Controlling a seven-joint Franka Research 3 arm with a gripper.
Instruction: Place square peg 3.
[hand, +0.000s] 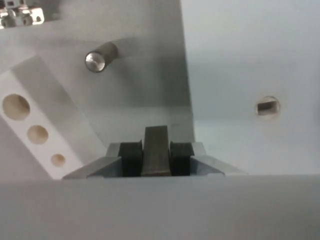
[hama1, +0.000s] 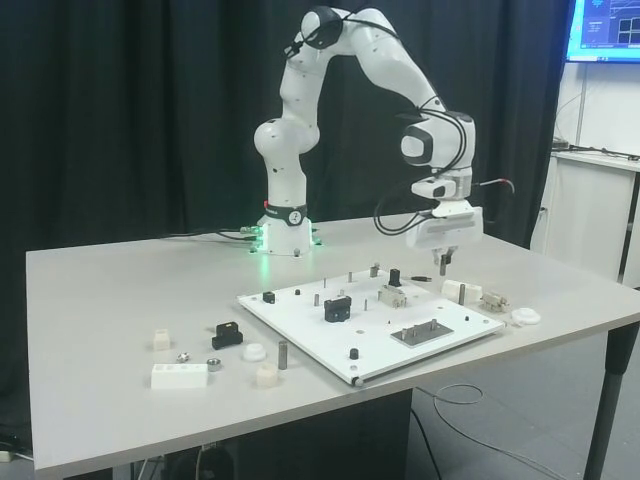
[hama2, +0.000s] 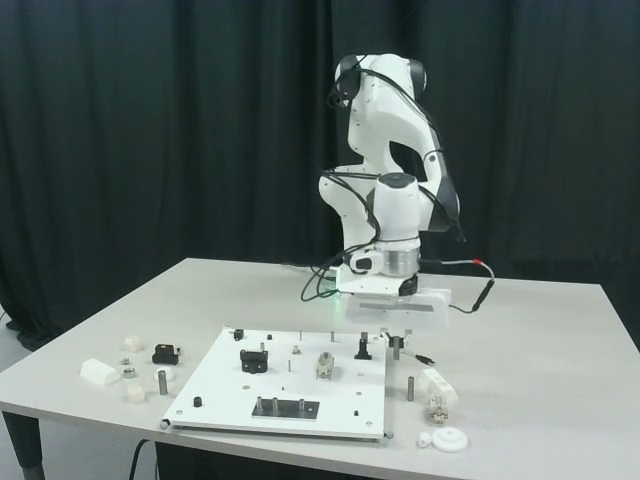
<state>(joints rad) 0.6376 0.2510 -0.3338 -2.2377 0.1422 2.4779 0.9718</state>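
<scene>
— Fingers (hand: 156, 159) first: what are they doing?

— Clamped on the square peg (hand: 155, 150), one black pad on each side, the peg standing up between them. The gripper hangs above the far right corner of the white board (hama1: 300, 312), clear of its surface.

— Going left to right from that board?

— Well left of it on the desk (hama1: 100, 300) lie loose parts, among them a white block (hama1: 179, 375) and a black piece (hama1: 227, 333). On the board stand pins and small black fixtures. Just past its right edge, a white block with three round holes (hand: 35, 131) and an upright metal pin (hand: 100, 56) rest on the desk.

— How should the placing go?

— My judgement: a small rectangular hole (hand: 267, 106) shows in the board near the peg. Bring the peg over it, turn the wrist until the flat faces match the hole's sides, keep it plumb, then lower slowly and release only once seated.

— Any writing?

— None legible; the screen (hama1: 606, 28) at the upper right is unreadable.
</scene>
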